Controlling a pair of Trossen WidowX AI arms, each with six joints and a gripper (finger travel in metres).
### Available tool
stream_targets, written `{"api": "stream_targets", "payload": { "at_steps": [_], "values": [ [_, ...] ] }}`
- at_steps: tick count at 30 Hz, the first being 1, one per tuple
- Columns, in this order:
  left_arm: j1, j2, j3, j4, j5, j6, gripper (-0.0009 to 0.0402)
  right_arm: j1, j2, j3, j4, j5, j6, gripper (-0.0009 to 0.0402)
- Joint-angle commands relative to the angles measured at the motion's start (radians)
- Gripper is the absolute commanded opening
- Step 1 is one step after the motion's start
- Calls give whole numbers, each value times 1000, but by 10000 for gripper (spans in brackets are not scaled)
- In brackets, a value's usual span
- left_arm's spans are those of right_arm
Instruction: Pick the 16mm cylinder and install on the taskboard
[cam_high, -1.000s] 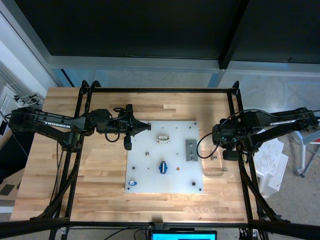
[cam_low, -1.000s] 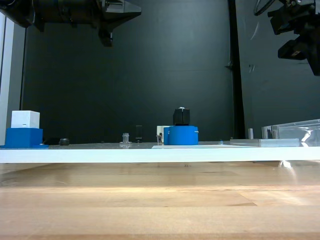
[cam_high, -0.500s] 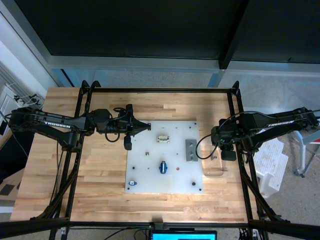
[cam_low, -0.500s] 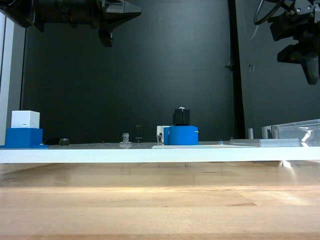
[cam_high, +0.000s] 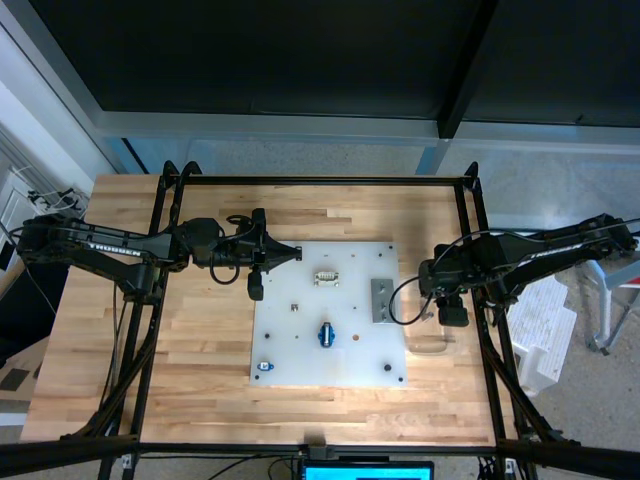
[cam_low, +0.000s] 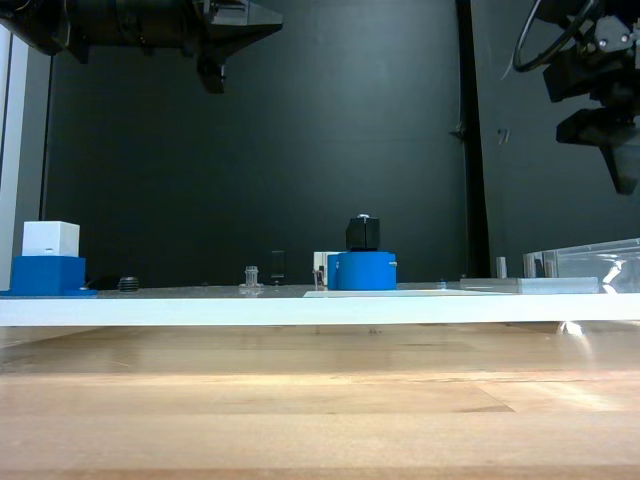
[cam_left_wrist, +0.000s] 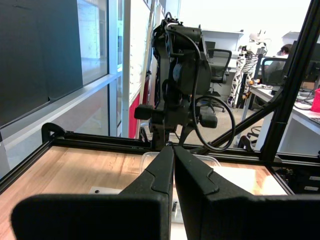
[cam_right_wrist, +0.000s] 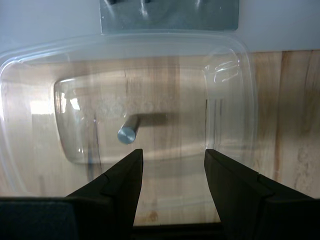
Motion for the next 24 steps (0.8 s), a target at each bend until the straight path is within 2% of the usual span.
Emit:
{"api": "stream_targets", "payload": {
  "at_steps": [1,16,24],
  "values": [
    [0,0,0,0,0,0,0,14,0,-23,27,0,6,169],
    [0,0,0,0,0,0,0,44,42,-71,74,0,9,169],
    [0,0,0,0,0,0,0,78,65,-90,99,-1,25,169]
  ]
}}
